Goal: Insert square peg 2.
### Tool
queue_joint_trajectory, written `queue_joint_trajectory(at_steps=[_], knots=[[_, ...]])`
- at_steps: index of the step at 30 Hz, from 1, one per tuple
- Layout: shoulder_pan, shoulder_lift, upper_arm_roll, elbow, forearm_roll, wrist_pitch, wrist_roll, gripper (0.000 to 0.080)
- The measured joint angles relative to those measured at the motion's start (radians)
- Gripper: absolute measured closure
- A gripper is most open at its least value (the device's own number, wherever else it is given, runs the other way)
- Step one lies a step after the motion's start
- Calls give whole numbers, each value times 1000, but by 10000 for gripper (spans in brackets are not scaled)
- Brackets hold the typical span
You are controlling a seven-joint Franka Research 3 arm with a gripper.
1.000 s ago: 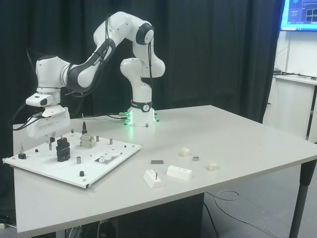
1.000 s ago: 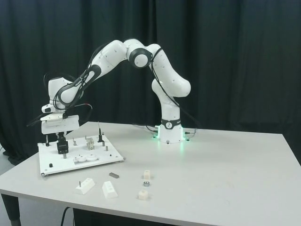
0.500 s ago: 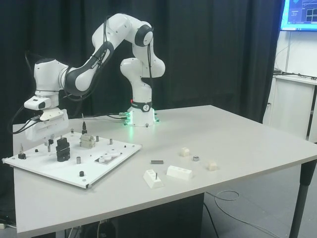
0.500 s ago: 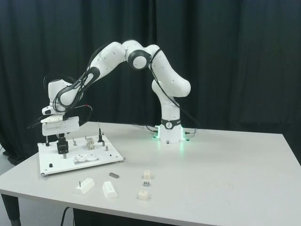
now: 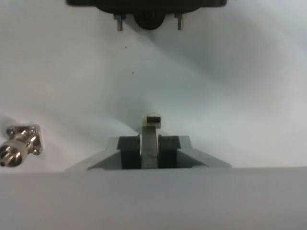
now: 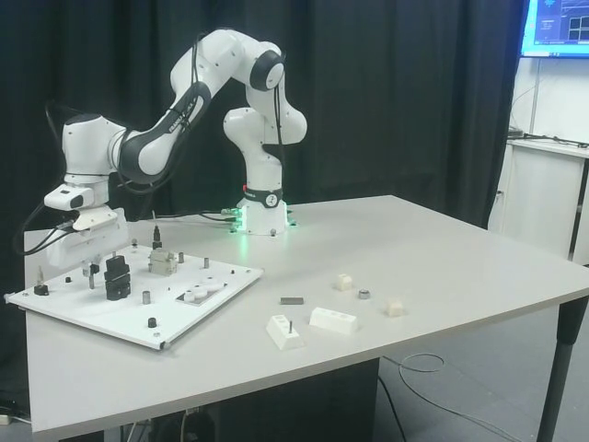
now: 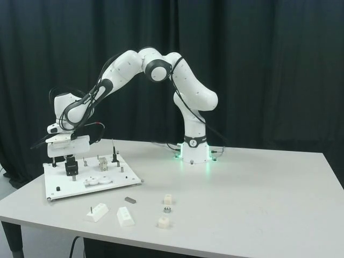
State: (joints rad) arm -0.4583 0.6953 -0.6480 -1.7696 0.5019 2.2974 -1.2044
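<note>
Arm swung farther over white board [image 6: 138, 304], peg [image 5: 149, 143] clamped between jaws

White Franka arm [image 6: 198, 87], rounded glossy link shells, black bands at the joints. Black lettering along the forearm link, not legible. Round white pedestal base [image 6: 260, 214] with a black collar; green light glows at its foot on the grey tabletop [image 6: 442, 249]. Black cables [image 7: 88, 97] run along the forearm and loop down behind the white boxy wrist head [image 6: 78, 230]. Wrist view: black underside housing [image 5: 146, 5] with two small metal screws [image 5: 118, 21] flanking a round black boss.
</note>
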Motion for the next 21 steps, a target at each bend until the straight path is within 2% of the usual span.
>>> queue_joint_trajectory(at_steps=[21], knots=[[-3, 0, 1, 3, 8, -11, 0, 728]])
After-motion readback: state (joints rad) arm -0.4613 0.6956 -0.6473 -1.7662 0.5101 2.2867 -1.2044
